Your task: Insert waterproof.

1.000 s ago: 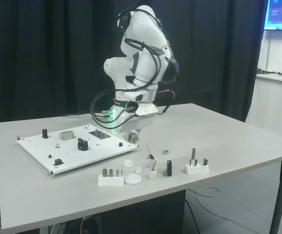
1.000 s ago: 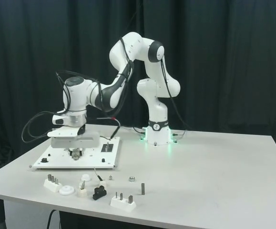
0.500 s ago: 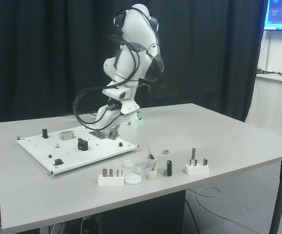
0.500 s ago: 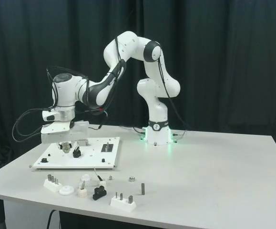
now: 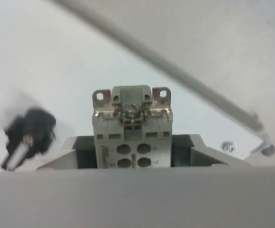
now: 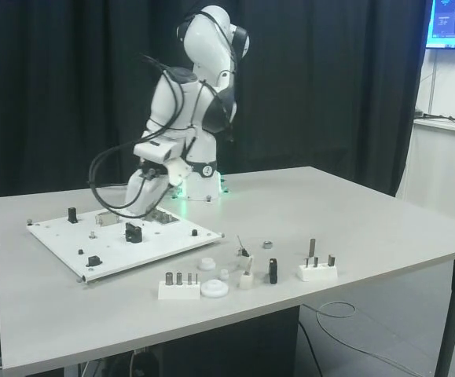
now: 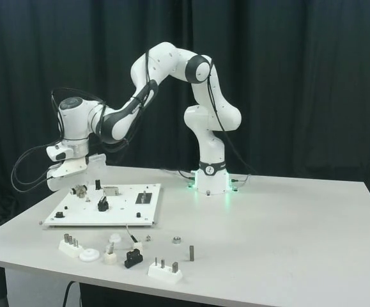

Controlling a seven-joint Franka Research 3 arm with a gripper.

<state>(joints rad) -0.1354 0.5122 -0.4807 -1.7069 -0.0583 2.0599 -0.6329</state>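
Grey connector (image 5: 131, 128) held, white board (image 7: 124, 208) below

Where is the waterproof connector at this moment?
The waterproof connector is held in the gripper, above the far left part of the white board in the second room view, near the black upright peg.

One white board (image 7: 124, 211), two white pin blocks (image 7: 70, 247), one nut (image 7: 177, 240)

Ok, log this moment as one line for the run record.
phase: carry over white assembly board | gripper: holding grey multi-pin connector block | position: above board's far end | insertion: not yet done
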